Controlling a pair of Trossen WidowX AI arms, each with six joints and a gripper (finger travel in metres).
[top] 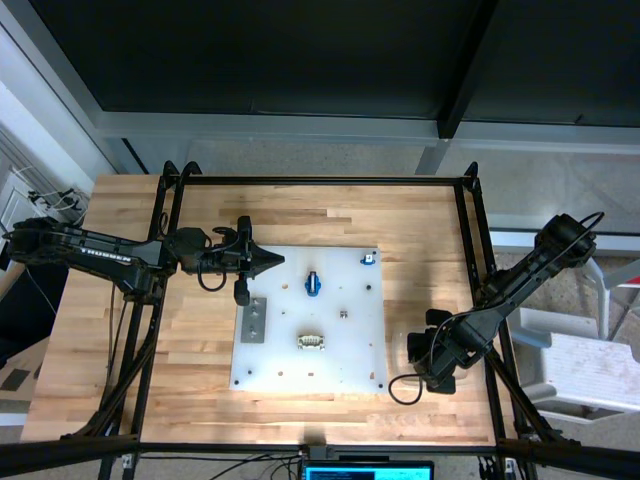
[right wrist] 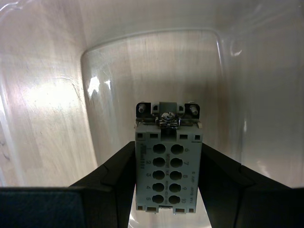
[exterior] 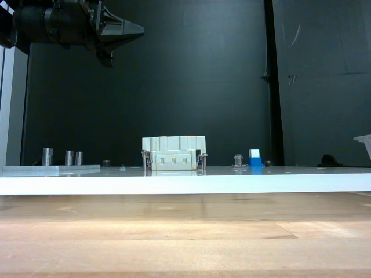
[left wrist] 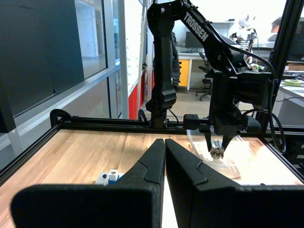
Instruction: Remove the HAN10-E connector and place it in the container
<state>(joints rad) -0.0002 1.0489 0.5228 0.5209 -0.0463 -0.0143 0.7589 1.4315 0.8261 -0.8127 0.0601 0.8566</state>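
Note:
The HAN10-E connector, a pale block with ten dark pin holes and a metal clip end, is clamped between the fingers of my right gripper. It hangs just above the floor of the clear container. In the high view my right gripper is right of the white board. The left wrist view shows the connector held over the container. My left gripper is shut on nothing and hovers high over the board's far-left part.
On the white board sit a pale beige housing, a blue knob, a grey metal block with two holes and a small blue-white piece. A black frame rail surrounds the table.

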